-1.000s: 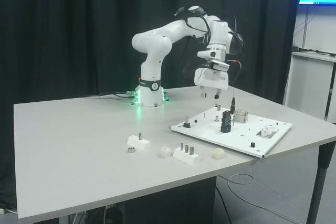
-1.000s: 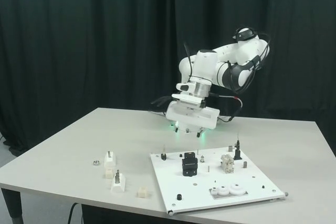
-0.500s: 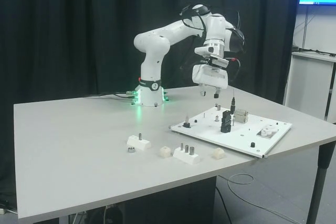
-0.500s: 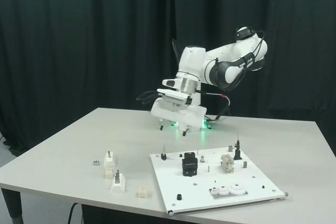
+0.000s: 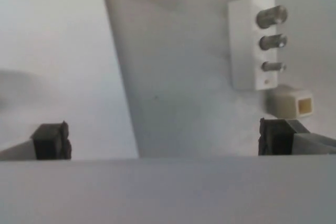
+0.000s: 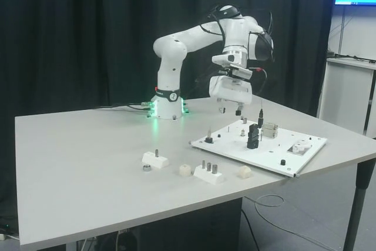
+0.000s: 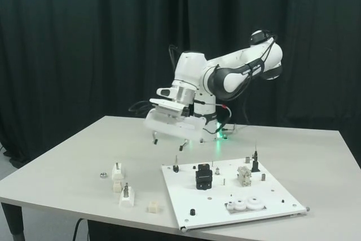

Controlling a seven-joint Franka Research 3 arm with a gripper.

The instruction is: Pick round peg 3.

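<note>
Above the grey table, well apart from the white peg holder, hovers the gripper with jaws wide and empty. Near the table's front edge, beside the white assembly board, stands the holder with three round pegs upright in a row. Cannot tell which one is peg 3. Nothing grasped yet; left to do: approach, descend, close, lift.

A white arm is seen on a grey table, with green light shown at its base. A white board is set with black parts, and black curtains are hung behind.
</note>
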